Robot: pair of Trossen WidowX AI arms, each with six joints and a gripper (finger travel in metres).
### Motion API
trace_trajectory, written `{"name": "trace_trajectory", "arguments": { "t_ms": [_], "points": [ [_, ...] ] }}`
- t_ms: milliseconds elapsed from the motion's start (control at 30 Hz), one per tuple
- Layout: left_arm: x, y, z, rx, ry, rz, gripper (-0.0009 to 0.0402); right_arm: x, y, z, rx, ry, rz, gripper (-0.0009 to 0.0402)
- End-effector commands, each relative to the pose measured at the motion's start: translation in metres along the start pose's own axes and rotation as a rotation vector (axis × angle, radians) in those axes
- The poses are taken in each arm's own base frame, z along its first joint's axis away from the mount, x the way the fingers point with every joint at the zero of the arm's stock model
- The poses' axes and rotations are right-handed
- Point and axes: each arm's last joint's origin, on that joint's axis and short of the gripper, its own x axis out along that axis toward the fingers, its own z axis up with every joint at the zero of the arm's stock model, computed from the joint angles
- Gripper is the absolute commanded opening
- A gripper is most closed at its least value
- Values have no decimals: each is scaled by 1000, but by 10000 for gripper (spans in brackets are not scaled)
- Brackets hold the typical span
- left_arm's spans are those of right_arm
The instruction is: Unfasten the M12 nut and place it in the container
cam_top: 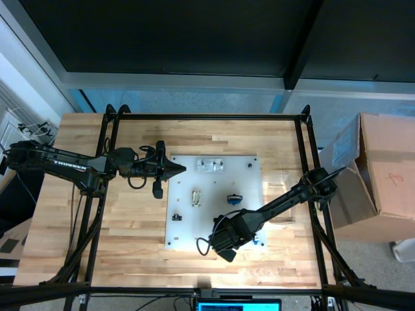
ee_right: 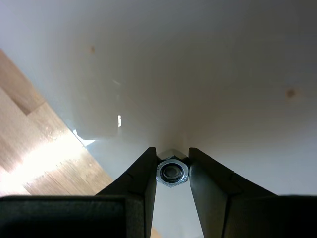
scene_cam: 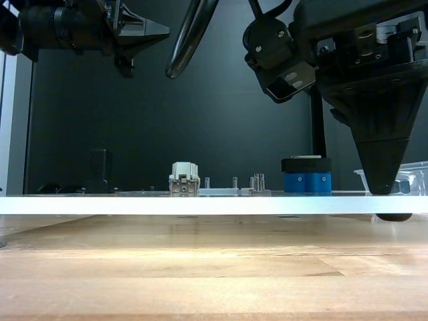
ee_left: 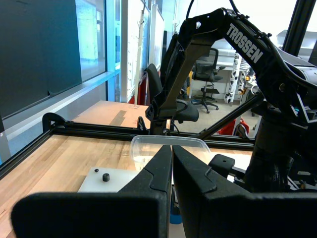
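Look first to the nut (ee_right: pixel 172 172): pinched flat to flat between the two fingers (ee_right: pixel 141 183) of the right pincer (ee_right: pixel 172 156), low on the white board (cam_top: pixel 194 227) by its near right edge. Appears to sit on its stud, going by the dark core filling the bore; cannot tell how far down the threads, with the ribs hidden behind the fingers. Judge it light, hard and rigid, of smooth metal and so apt to slip or roll once free. Best held squarely across two opposite flats, as here, and turned without tilting. Expect resistance from the thread rather than from any weight. Beyond it, off the board's right edge, find the clear container (ee_left: pixel 188 140), with the nut not in it. Farther out, see the left pincer (cam_top: pixel 181 170) closed tip to tip on nothing, hanging high over the board's far left side, well apart from the nut. Under everything, the wooden counter (cam_top: pixel 97 246).
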Motion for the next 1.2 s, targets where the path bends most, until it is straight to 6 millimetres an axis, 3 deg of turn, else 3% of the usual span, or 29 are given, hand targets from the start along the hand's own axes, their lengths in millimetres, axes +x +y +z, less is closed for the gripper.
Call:
{"name": "trace_trajectory", "arguments": {
  "t_ms": [33, 933, 1200],
  "points": [
    [0, 0, 0, 0, 0, 0, 0, 0, 0, 0, -86, 7, 4, 21],
    [0, 0, 0, 0, 0, 0, 0, 0, -1, -1, -1322, 15, 2, 16],
    [0, 0, 0, 0, 0, 0, 0, 0, -1, -1, -1415, 15, 3, 16]
  ]
}}
